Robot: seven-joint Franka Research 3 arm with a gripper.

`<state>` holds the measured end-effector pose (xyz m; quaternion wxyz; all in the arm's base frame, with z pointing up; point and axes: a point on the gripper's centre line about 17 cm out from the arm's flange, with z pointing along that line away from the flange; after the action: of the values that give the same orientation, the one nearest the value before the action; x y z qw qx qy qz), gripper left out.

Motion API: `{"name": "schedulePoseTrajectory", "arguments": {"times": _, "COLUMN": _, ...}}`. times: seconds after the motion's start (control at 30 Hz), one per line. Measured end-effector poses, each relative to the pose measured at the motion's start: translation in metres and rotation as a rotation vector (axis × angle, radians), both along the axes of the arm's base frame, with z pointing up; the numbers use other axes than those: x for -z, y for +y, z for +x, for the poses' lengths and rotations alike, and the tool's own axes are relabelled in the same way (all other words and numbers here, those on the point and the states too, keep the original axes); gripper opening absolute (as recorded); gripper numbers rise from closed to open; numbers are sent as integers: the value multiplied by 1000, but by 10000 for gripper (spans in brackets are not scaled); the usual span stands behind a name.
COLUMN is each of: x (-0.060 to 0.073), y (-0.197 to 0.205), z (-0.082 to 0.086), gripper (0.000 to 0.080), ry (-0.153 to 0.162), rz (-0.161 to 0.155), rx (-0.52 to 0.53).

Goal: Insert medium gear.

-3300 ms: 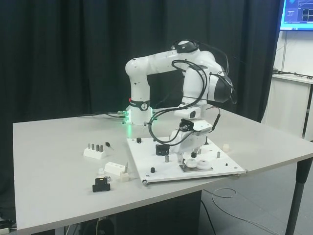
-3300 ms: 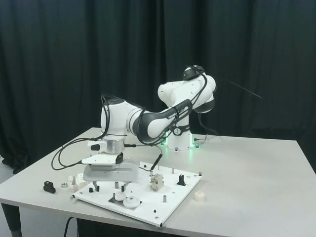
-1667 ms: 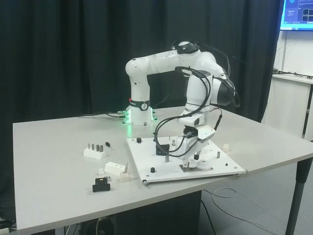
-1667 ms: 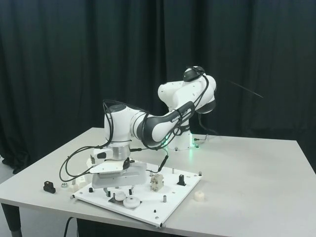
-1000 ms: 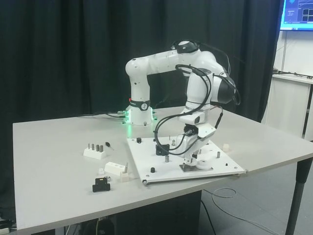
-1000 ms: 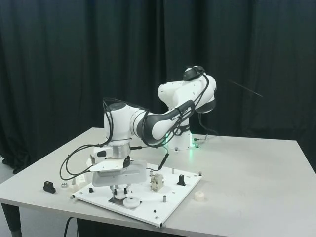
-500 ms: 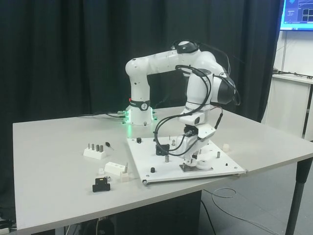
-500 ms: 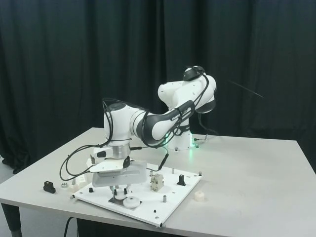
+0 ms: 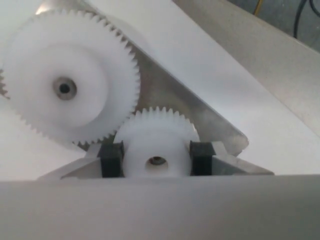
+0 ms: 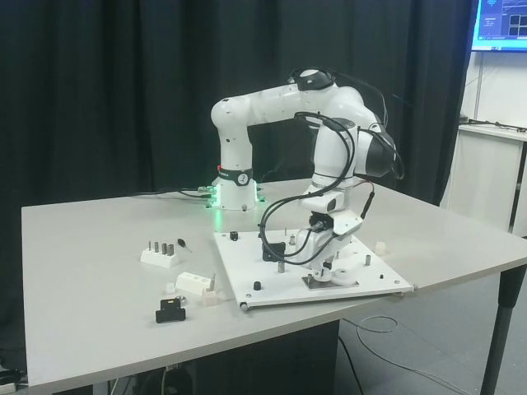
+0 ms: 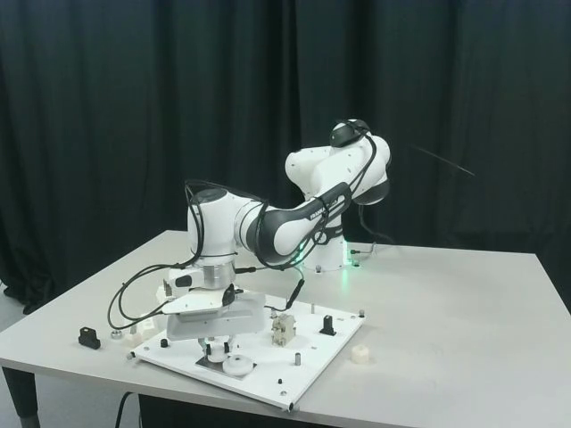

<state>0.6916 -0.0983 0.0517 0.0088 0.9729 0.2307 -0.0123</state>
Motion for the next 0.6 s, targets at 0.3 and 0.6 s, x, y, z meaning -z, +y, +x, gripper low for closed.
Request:
{"name": "schedulePoseTrajectory", "arguments": {"times": 0.3, "x": 0, "y": 0, "z": 0, "gripper": 278, "ry": 4, "rz": 4, "rx": -142}}
{"name": "schedulePoseTrajectory", "arguments": {"times": 0.6, "x": 0, "y": 0, "z": 0, "gripper": 278, "ry": 8, "rz": 7, "rx": -335}}
